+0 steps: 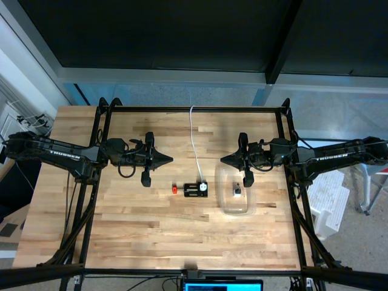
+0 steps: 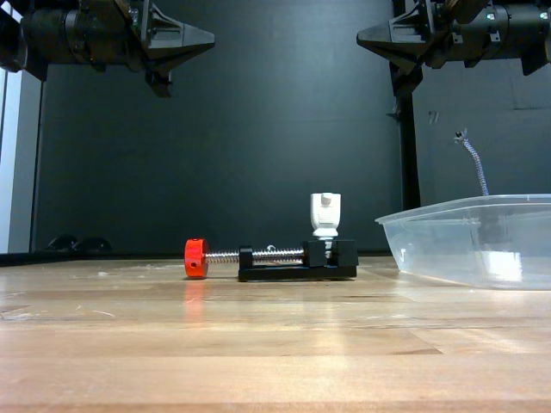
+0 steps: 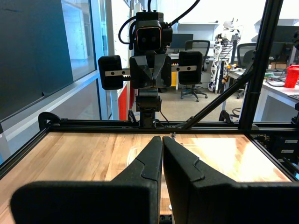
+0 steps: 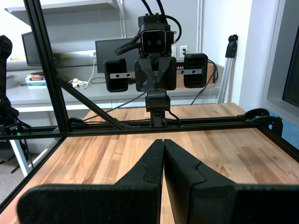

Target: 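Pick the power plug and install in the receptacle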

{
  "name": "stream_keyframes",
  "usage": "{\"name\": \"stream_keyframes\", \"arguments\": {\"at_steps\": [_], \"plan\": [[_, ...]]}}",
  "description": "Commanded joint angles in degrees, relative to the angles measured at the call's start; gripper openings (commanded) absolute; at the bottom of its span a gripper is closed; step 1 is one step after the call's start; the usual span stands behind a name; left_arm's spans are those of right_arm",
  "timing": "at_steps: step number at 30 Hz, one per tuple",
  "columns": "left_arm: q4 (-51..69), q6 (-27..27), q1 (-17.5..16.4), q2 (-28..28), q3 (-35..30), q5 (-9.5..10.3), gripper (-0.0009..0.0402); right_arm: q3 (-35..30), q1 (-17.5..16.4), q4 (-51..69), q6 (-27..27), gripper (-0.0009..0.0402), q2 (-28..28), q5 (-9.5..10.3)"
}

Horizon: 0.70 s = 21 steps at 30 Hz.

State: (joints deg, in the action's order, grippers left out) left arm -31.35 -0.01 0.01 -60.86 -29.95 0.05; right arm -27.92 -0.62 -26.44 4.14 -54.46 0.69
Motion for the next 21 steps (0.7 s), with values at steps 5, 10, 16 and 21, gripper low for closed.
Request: {"name": "stream_keyframes", "arguments": {"at_steps": [5,10,16,21], "plan": [[-0.02,0.02,0.0,0.0,0.0,-0.02,0.0,-0.02,-0.02,-0.02,0.02,0.0,-0.02,-0.02],[-0.02,0.0,0.0,0.0,0.0,-0.02,0.0,-0.02,-0.02,-0.07,0.02,0.0,-0.02,-0.04],[-0.02,0.02,0.0,0.0,0.0,-0.02,0.0,-0.02,-0.02,-0.09,0.02,0.0,-0.02,-0.02],[-0.02,0.02,-0.02,0.0,0.0,-0.02,0.0,-0.02,-0.02,-0.5,0.04,0.0,-0.02,-0.02]]}}
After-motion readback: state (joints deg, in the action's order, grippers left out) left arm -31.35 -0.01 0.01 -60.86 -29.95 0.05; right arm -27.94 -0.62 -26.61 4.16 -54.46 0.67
